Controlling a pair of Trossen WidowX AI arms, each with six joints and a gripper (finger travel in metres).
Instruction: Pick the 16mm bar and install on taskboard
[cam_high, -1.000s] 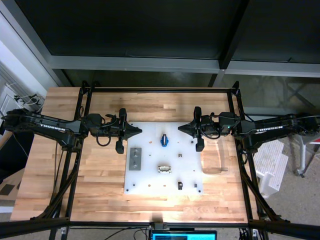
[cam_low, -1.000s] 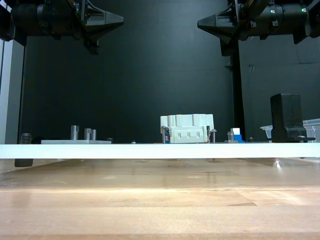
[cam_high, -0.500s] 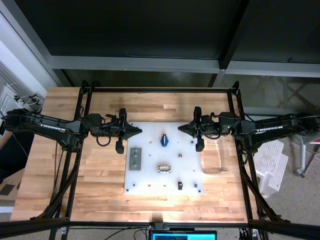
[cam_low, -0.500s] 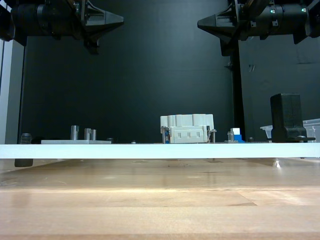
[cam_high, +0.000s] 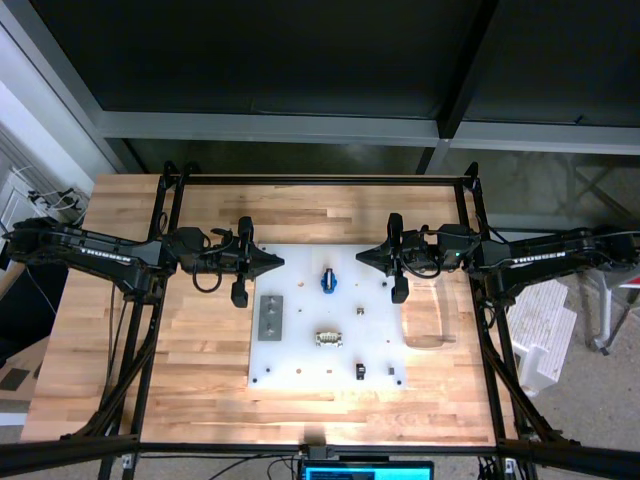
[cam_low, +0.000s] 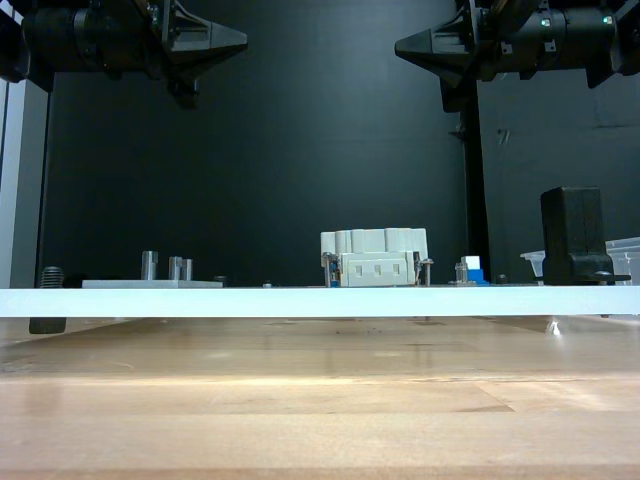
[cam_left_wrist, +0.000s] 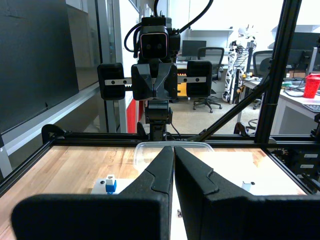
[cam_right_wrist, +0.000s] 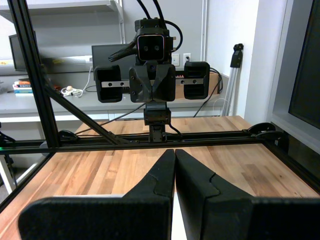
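At centre of the high view lies one taskboard. Two grippers hover over its upper corners: left gripper and right gripper. Low view: both hang at the upper corners. Wrist views: each finger pair pressed together, holding nothing. The 16mm bar cannot be made out.

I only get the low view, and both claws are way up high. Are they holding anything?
Observer: No. The wrist views show the left claw and the right claw both shut, gripping nothing.
Operator: What's that see-through thing on the right?
Observer: A clear tray on the table, beside the taskboard's right edge.
Operator: Where are the claws over the board?
Observer: From above, both hang over its far part, tips pointing at each other.
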